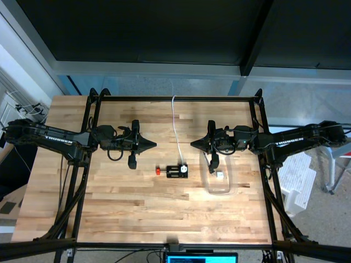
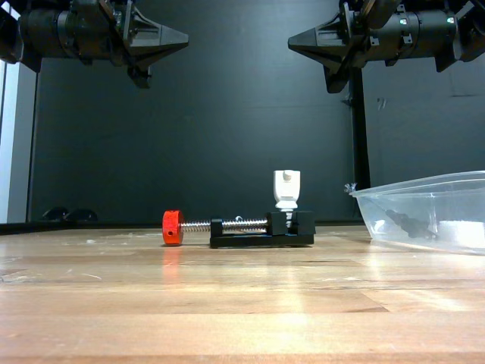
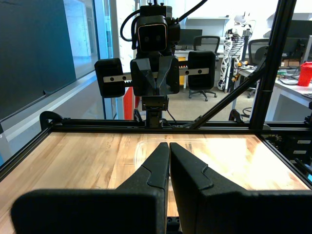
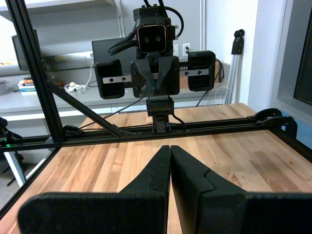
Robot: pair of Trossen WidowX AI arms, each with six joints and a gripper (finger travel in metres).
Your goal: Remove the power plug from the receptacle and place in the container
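Found in tray [image 1: 216, 192], right of vise [image 1: 176, 171]: plug [image 1: 219, 174], judged light and rigid; best pinched across body. High above vise: left gripper [image 1: 154, 145], right gripper [image 1: 192, 143], both closed, empty.

left gripper [image 2: 182, 36]: high above the tabletop [image 2: 227, 303] at the left, held level, its fingers meeting in one point that aims right.
right gripper [image 2: 294, 42]: equally high at the right, level, fingers closed to a point aiming left; the two tips face each other, well apart.
vise [image 2: 261, 231]: small, black, lying on the tabletop between the arms, far below both.
knob [image 2: 173, 227]: red-orange, at the vise's left end on a bare screw [image 2: 195, 225].
receptacle [image 2: 286, 187]: white block standing upright in the vise's right end.
container [image 2: 432, 199]: clear tray on the tabletop, right of the vise, apart from it.
power plug [image 2: 405, 221]: seemingly the dark bit lying inside the container, blurred by its wall.
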